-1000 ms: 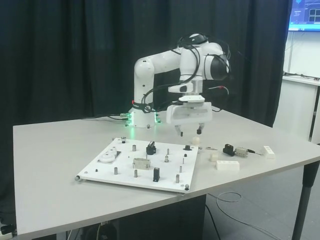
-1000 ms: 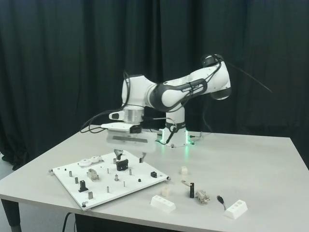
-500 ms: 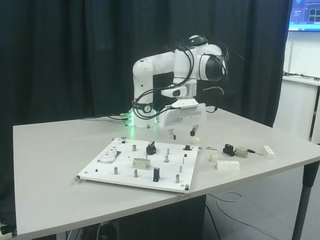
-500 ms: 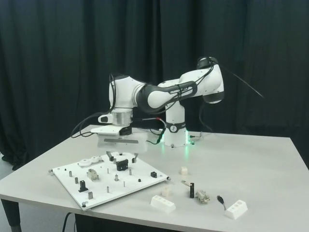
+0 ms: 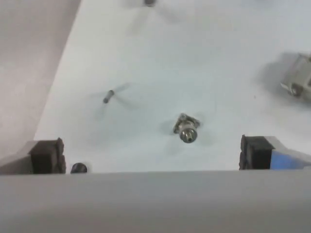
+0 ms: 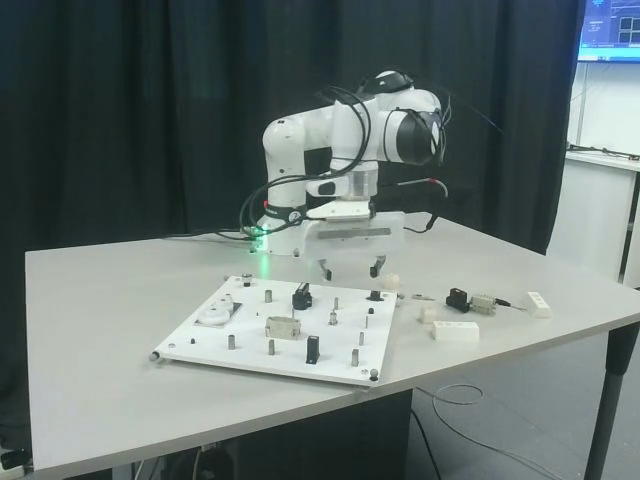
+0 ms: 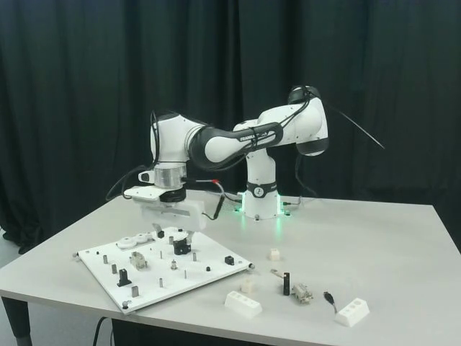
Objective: Remove BNC.
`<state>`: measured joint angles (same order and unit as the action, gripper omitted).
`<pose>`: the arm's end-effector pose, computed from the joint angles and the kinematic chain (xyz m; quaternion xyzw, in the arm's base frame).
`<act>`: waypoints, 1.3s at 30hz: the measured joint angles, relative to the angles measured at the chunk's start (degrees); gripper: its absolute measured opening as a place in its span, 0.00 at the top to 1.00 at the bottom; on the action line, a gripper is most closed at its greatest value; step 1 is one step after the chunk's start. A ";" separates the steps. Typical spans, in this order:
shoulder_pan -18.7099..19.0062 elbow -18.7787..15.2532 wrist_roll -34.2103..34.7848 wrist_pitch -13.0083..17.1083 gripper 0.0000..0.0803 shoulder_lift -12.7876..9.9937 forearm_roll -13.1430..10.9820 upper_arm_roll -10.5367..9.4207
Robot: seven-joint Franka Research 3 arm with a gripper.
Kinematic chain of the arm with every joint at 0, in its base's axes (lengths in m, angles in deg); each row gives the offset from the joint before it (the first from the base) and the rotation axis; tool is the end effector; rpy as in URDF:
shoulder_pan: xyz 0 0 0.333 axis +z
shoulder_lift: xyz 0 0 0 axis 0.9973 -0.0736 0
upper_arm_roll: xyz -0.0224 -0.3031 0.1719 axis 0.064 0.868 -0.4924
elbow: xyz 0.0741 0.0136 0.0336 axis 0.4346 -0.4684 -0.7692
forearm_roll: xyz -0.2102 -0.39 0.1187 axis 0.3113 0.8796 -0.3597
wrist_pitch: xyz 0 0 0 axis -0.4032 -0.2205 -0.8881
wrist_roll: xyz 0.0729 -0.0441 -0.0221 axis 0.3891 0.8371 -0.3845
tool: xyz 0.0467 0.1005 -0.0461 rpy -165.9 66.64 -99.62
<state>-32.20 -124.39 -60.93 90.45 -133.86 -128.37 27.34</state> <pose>0.6504 -0.1659 0.2902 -0.8606 0.5091 -0.0065 0.0135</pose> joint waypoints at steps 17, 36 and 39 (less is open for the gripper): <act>-1.54 -1.45 12.98 -0.75 0.00 -0.50 -0.42 -2.19; -1.62 -4.49 16.82 0.12 0.00 -1.27 -3.36 -5.73; -1.59 -4.55 16.88 0.98 0.00 -1.27 -3.36 -6.11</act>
<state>-33.79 -128.95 -44.04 91.43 -135.13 -131.73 21.23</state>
